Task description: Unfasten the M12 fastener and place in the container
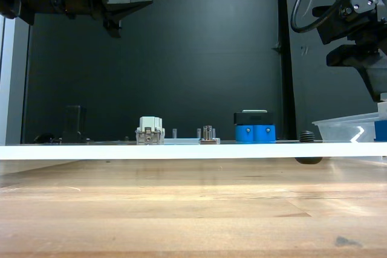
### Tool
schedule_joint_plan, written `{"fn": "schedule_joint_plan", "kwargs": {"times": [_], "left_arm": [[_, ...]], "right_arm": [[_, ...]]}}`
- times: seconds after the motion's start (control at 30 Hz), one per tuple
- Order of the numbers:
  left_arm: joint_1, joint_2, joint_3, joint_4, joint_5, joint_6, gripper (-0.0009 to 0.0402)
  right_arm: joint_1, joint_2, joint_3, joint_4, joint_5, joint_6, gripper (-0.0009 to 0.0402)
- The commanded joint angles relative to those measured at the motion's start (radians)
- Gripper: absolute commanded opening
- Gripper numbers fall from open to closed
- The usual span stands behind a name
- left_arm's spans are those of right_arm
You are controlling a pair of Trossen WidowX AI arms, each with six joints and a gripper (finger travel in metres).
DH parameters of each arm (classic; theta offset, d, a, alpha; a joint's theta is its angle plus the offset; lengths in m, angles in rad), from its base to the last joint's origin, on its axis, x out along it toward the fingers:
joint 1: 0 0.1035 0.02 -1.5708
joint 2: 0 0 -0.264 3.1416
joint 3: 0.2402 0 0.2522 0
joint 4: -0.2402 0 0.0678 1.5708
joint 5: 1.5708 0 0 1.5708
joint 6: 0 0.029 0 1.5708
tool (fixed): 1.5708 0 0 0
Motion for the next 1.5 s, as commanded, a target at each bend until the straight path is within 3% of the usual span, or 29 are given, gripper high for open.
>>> {"fn": "schedule_joint_plan", "kwargs": {"times": [0.03, 0.4, 1.5], "left_arm": [[0.000, 0.000, 0.000, 0.000, 0.000, 0.000, 0.0000], [0.000, 0.000, 0.000, 0.000, 0.000, 0.000, 0.0000], [0.000, 0.000, 0.000, 0.000, 0.000, 0.000, 0.0000]], "right_arm": [[0.001, 0.001, 0.001, -0.001, 0.000, 0.001, 0.0195], [0.001, 0.001, 0.001, -0.002, 0.000, 0.007, 0.0250], [0.001, 0.001, 0.001, 0.000, 0.000, 0.007, 0.0252]]}}
